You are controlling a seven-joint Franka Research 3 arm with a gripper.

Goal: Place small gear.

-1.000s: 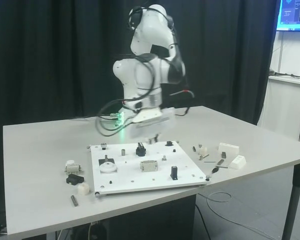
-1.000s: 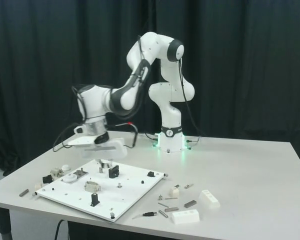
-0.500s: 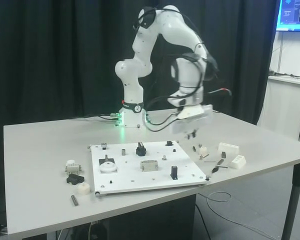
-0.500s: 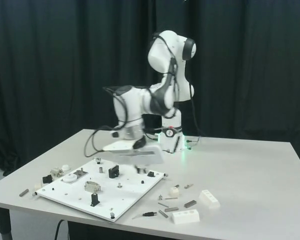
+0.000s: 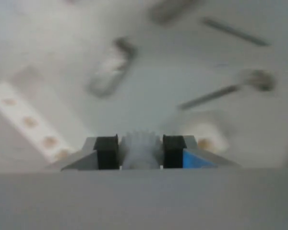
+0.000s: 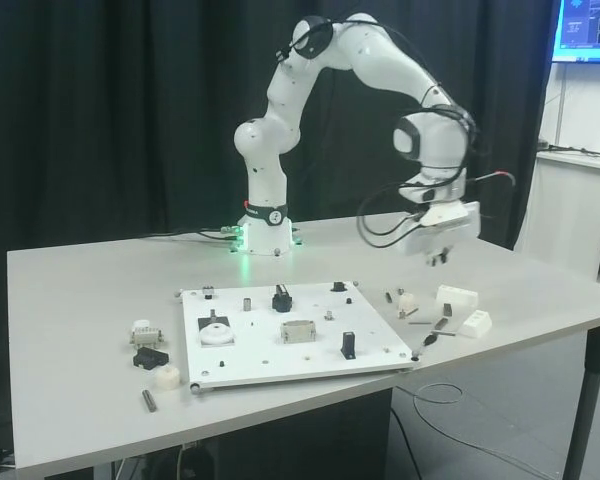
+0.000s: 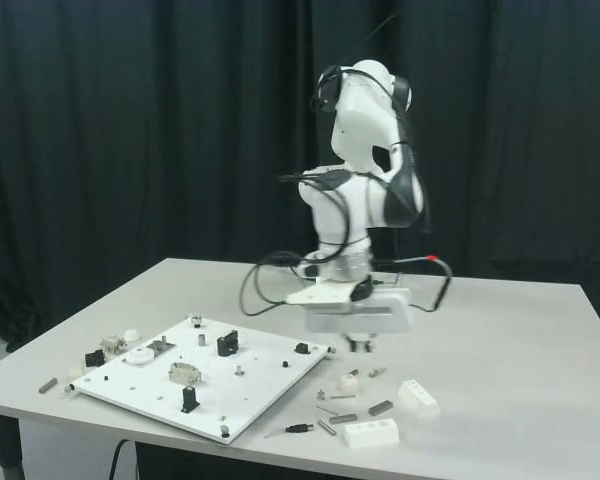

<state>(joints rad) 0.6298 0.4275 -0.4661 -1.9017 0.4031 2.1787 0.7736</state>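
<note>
My pincer (image 5: pixel 140 152) grips the gear (image 5: pixel 140 149) above loose parts on the table (image 6: pixel 80 290). Carrying step, I judge. Next: descend and release.

Arm reaches out from its base, upper links arched high, forearm dropping down with the wrist bent so the gripper (image 6: pixel 439 259) points straight down. Gripper hangs in the air above the surface (image 6: pixel 80 290), not touching it. Wrist view: both black fingers (image 5: pixel 107 152) clamped on the small gear (image 5: pixel 140 149), which sits between them.
</note>
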